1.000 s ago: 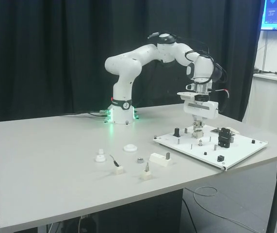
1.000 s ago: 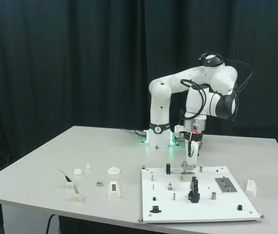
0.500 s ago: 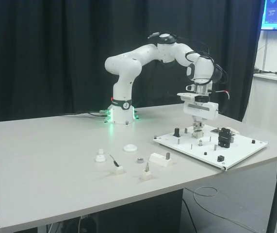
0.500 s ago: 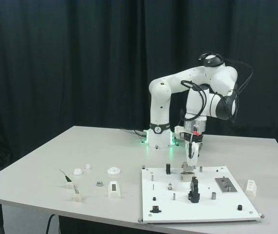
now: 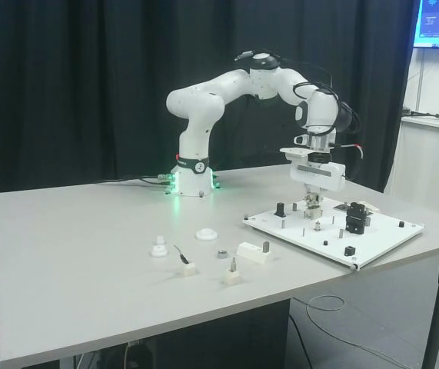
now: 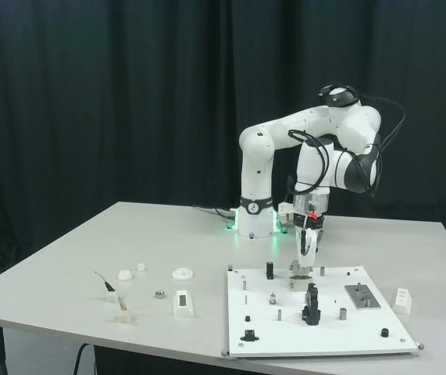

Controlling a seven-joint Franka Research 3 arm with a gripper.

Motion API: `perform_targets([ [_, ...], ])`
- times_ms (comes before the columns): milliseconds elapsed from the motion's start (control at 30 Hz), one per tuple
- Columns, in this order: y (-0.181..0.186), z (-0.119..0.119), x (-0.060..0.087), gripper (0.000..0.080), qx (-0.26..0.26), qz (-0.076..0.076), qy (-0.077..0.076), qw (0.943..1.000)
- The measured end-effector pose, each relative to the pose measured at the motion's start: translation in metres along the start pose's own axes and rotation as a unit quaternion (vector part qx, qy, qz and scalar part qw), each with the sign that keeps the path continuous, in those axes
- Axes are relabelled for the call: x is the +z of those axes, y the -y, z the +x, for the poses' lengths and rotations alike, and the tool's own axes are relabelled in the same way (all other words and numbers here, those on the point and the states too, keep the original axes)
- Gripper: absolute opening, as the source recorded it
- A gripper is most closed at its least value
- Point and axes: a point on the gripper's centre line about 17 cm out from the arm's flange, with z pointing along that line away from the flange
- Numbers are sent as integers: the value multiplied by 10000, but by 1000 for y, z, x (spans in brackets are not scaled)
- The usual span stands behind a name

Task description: Insert waterproof.

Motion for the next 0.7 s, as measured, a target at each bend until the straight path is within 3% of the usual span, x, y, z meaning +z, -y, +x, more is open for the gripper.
perform_targets([
  [700,5,0,9,311,-40,-35,-2,10000],
])
